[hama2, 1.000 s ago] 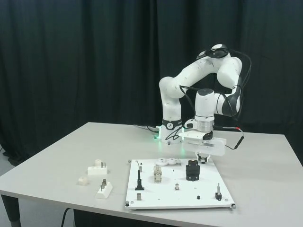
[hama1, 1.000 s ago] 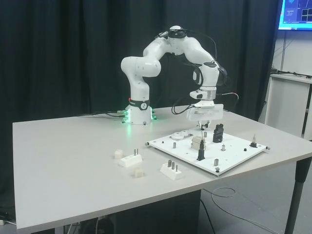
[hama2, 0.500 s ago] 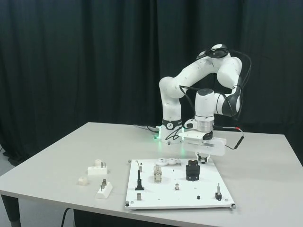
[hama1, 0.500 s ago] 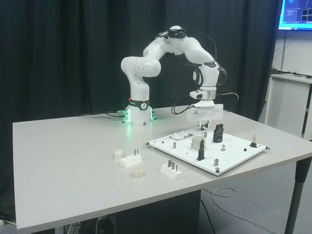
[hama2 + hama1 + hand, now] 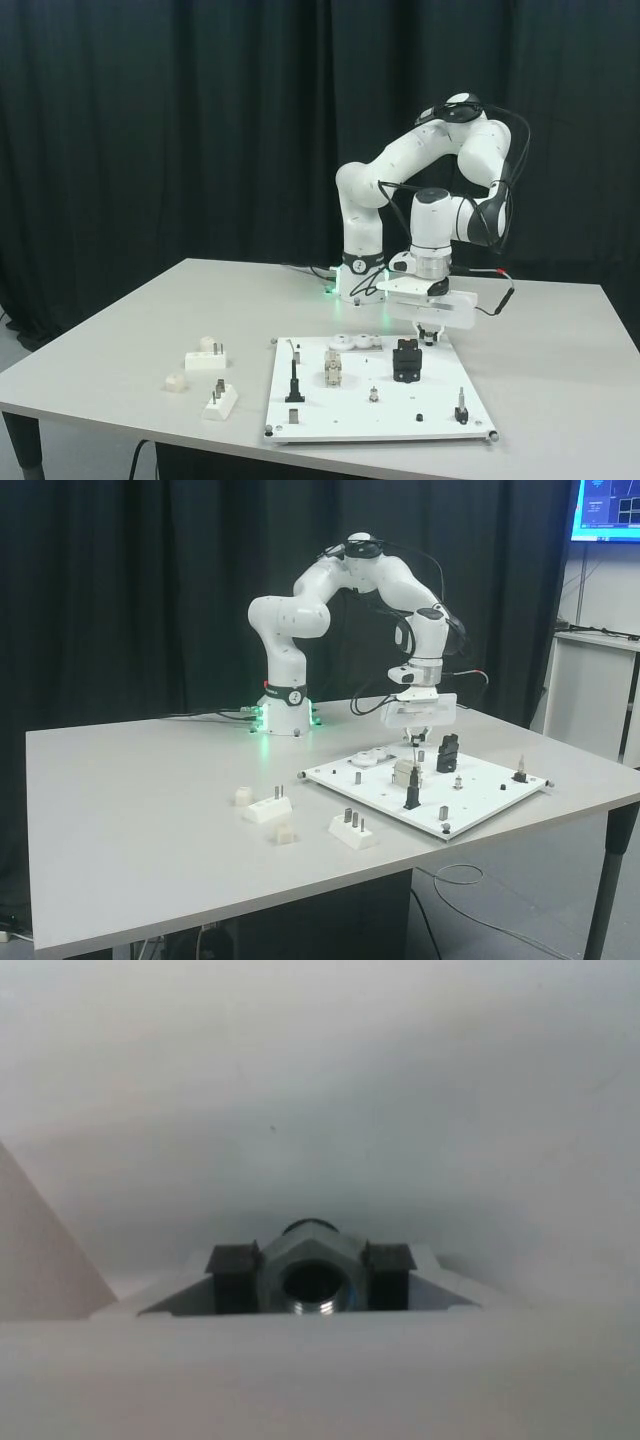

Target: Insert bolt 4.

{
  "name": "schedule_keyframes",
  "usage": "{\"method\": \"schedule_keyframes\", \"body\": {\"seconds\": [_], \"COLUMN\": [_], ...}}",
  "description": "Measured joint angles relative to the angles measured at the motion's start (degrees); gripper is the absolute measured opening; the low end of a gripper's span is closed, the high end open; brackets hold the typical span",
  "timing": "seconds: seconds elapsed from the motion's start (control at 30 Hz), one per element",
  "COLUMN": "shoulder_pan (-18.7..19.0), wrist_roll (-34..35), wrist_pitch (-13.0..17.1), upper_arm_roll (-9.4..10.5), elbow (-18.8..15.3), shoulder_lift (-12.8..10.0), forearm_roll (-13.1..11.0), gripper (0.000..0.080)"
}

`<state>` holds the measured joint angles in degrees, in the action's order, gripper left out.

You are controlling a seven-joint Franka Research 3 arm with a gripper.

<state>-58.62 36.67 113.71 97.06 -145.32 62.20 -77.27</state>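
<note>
Wrist view: the two black fingers (image 5: 232, 1276) are closed narrow on a hex-headed bolt (image 5: 311, 1278) — seen end-on, its long axis runs straight away from the camera, in line with the fingers. Beyond it, only blurred white surface; no hole can be made out.

First room view: gripper (image 5: 417, 732) hangs over the far part of the white board (image 5: 480, 798) on the bench (image 5: 130, 790), pointing down, so the bolt stands upright. A black block (image 5: 447, 753) stands just beside it on the board. The bolt tip looks to be close above the board; contact I cannot tell.

Second room view: gripper (image 5: 430, 338) sits directly behind the black block (image 5: 406, 361). Board (image 5: 440, 425) carries several upright fixtures; three small white holders (image 5: 206, 355) lie well apart, some with pins in them. Judgement — the coming move is a straight descent along the bolt's own axis.
</note>
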Motion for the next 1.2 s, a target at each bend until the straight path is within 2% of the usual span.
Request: {"method": "schedule_keyframes", "body": {"seconds": [0.4,0.93,1.2], "shoulder_pan": [-0.1,0.0,0.6], "wrist_roll": [0.7,9.6,11.0], "wrist_pitch": [0.0,0.0,0.4], "upper_arm_roll": [0.0,-0.01,-0.01], "elbow": [-0.3,-0.4,-0.5], "shoulder_lift": [0.0,0.0,0.4], "forearm_roll": [-0.9,-1.0,-0.9], "gripper": [0.0225,0.0225,0.0225]}}
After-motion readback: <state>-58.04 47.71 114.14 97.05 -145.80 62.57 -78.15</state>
